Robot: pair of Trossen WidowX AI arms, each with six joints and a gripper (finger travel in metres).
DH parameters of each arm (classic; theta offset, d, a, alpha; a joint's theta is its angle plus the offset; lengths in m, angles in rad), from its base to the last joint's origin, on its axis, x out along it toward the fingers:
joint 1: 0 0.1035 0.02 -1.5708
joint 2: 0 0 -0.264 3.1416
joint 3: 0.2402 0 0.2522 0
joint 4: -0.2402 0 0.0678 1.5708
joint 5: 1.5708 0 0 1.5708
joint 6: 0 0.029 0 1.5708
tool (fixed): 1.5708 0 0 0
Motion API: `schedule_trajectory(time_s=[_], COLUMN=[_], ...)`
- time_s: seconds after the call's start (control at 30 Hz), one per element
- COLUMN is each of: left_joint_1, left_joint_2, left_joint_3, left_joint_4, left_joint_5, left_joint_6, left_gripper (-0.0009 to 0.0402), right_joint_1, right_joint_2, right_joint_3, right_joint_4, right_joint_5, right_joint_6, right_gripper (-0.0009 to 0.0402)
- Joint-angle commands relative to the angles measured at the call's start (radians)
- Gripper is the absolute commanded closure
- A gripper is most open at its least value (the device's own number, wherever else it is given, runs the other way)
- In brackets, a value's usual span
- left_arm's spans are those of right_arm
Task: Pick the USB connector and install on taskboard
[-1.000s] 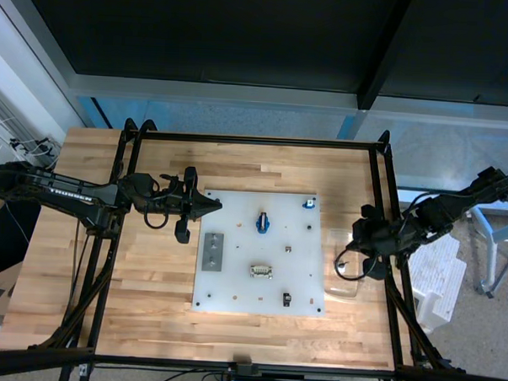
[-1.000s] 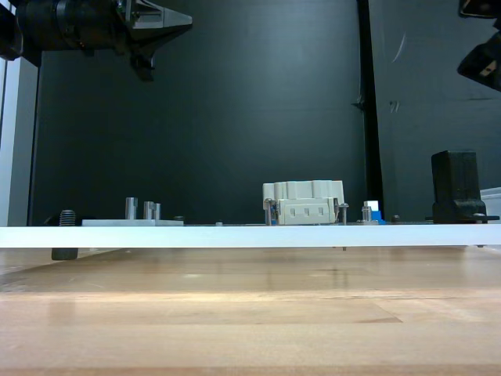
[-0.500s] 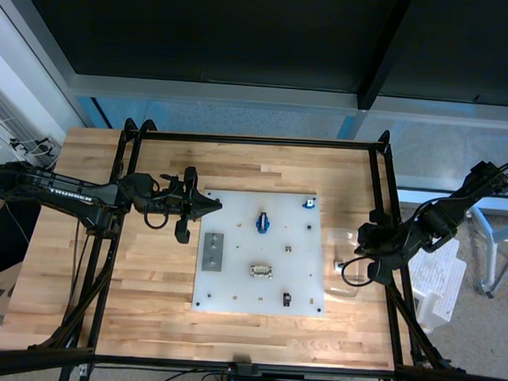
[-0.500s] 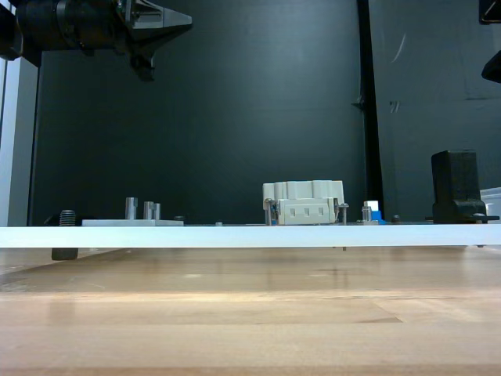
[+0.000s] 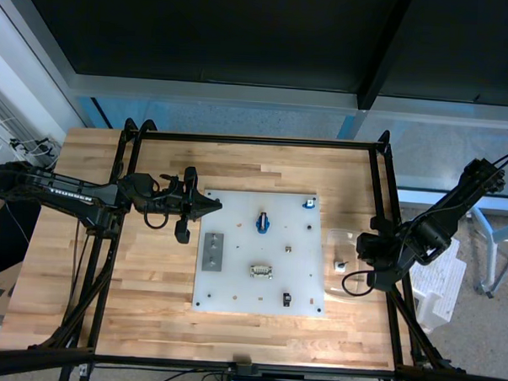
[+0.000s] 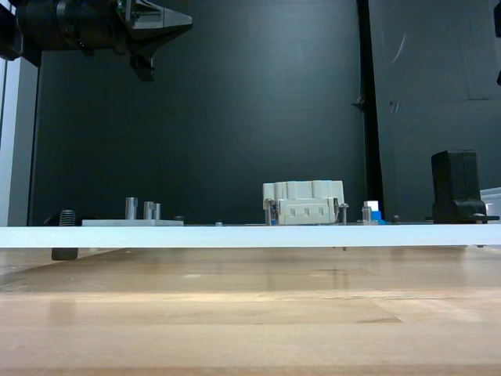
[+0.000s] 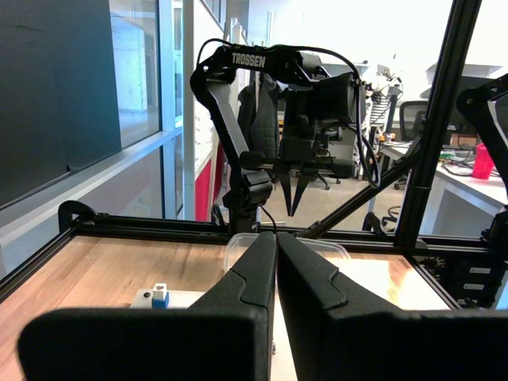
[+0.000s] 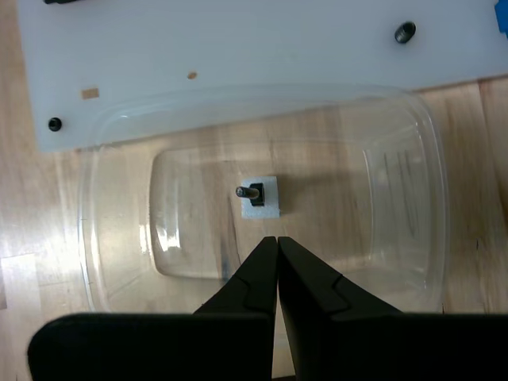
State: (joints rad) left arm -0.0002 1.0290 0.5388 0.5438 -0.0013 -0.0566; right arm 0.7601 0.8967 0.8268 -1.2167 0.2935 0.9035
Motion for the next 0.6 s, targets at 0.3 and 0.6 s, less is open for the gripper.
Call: schedule_trajectory(time_s=[0.3,0.6], left_joint_1=[0.000,0.000], left_joint_2=[0.000,0.000], left_joint_3=[0.000,0.000], left_joint_4=[0.000,0.000], left_joint_5=[0.000,0.000], left_joint_6=[0.000,0.000], left_gripper=[0.0393,0.0393], right_joint_1=[0.006,0.006], right_joint_2=[0.060,0.098], right_joint_3=[-0.045,-0.092], right_joint_4=[0.010,0.109], right_joint_5=[-0.023,0.012], right_joint_6=[0.005,0.001], right_gripper=[0.0306,0.0229])
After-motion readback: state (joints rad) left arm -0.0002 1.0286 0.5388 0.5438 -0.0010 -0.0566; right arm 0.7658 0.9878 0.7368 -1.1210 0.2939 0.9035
